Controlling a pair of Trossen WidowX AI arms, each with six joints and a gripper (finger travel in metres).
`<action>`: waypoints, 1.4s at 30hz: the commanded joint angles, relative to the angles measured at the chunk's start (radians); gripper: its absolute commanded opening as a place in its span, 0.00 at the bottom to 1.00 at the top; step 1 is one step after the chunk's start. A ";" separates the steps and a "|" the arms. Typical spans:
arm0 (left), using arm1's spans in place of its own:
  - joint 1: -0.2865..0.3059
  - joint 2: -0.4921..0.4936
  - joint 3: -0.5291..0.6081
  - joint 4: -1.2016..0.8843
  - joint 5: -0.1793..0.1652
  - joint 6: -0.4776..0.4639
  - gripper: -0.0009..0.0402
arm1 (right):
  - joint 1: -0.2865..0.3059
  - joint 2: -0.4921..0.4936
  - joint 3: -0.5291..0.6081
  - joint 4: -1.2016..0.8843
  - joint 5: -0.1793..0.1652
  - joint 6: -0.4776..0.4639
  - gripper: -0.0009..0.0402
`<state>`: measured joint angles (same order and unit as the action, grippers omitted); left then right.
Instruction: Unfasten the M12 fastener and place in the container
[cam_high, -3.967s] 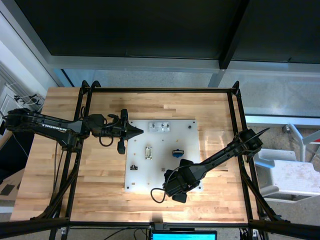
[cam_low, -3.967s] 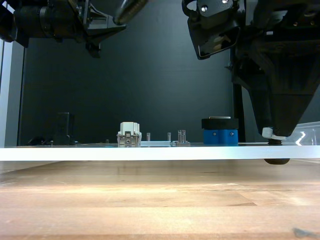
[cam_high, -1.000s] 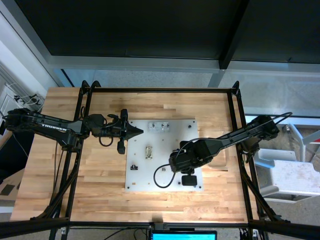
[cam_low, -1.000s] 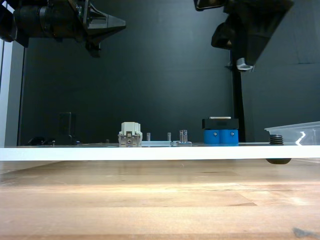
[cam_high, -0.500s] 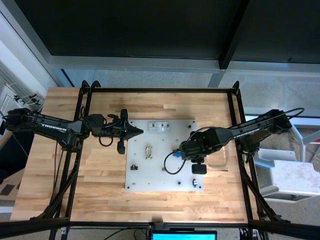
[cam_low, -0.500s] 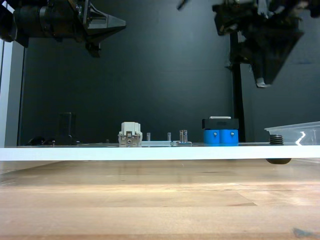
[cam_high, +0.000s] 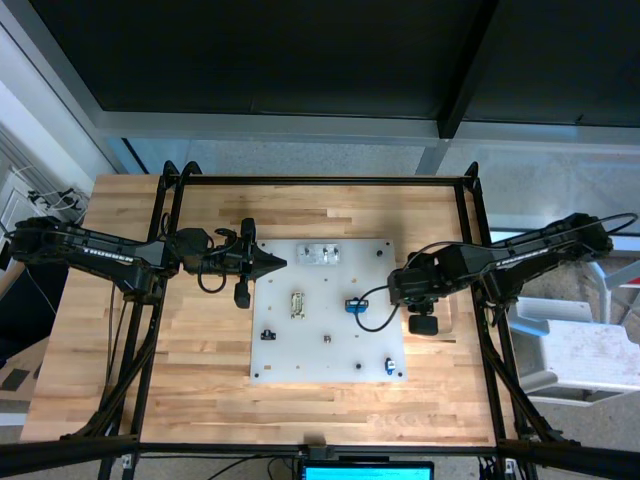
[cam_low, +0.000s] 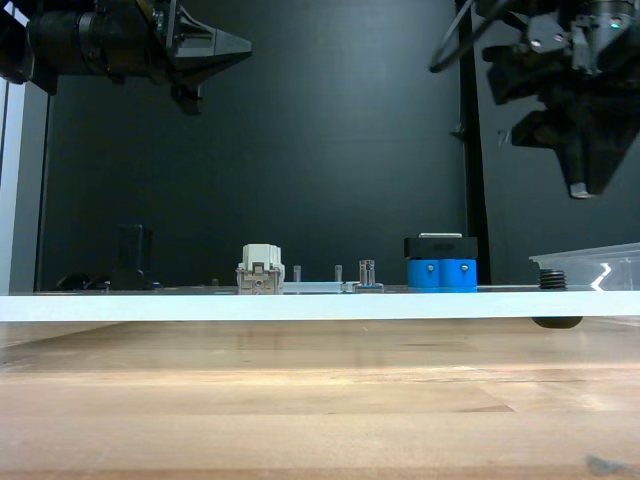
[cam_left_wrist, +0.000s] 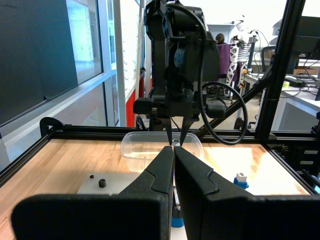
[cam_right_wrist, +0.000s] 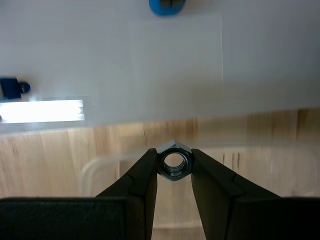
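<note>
Right jaws: clamped on M12 nut, above container, 3 o'clock of board.
Left jaws: together, raised, board's 10 o'clock.

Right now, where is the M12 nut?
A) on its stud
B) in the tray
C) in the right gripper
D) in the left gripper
C: the right gripper clamps the nut above the clear tray, the stud stands bare; the left gripper, shut, hangs at the board's left edge.
</note>
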<state>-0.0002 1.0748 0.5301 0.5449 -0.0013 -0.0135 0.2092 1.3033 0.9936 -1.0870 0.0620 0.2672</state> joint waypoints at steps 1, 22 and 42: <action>0.000 0.000 0.000 0.000 0.000 0.000 0.02 | -0.007 -0.046 -0.050 -0.001 -0.001 0.001 0.07; 0.000 0.000 0.000 0.000 0.001 0.000 0.02 | -0.013 -0.268 -0.281 -0.017 -0.002 0.015 0.07; 0.000 0.000 0.000 0.000 0.000 0.000 0.02 | -0.024 -0.267 -0.281 -0.022 0.023 0.020 0.35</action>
<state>-0.0002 1.0752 0.5301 0.5449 -0.0010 -0.0132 0.1852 1.0351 0.7124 -1.1103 0.0853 0.2886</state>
